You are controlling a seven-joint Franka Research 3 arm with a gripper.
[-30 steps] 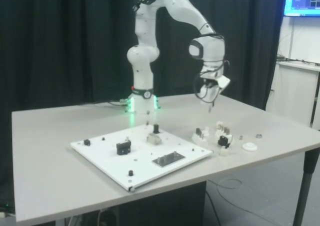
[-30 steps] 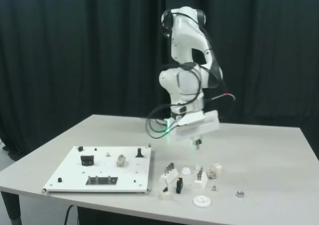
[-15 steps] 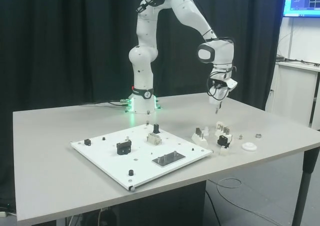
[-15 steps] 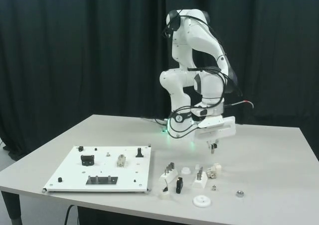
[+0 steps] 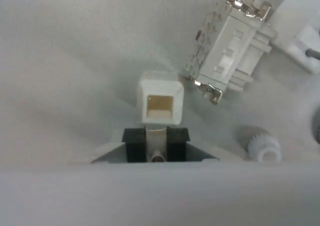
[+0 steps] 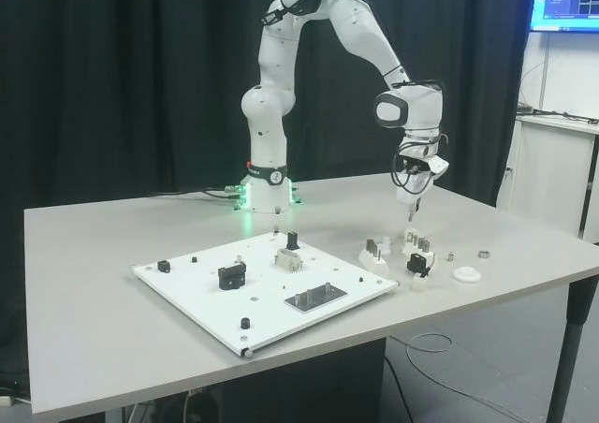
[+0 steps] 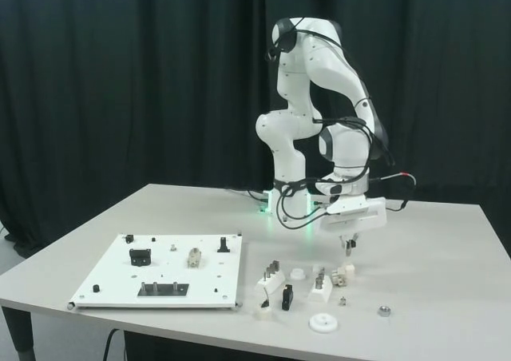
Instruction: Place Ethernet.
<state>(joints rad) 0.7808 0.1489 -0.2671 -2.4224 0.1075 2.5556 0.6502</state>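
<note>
Hovering over the Ethernet jack (image 5: 160,103)

Our gripper (image 6: 411,210) held nothing; how far open, we couldn't tell. We feared nudging the neighbouring white connector (image 5: 229,46) descending off-centre.

White jointed arm (image 6: 360,35), black cables, green-lit base (image 6: 265,196).

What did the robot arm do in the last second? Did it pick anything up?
The arm swung away from the white board and came down, so the gripper now hangs just above the loose parts on the grey table. The wrist view shows a small white Ethernet jack right below the fingertips, beside a bigger white connector. Nothing has been picked up. The parts and the board stayed put.
</note>
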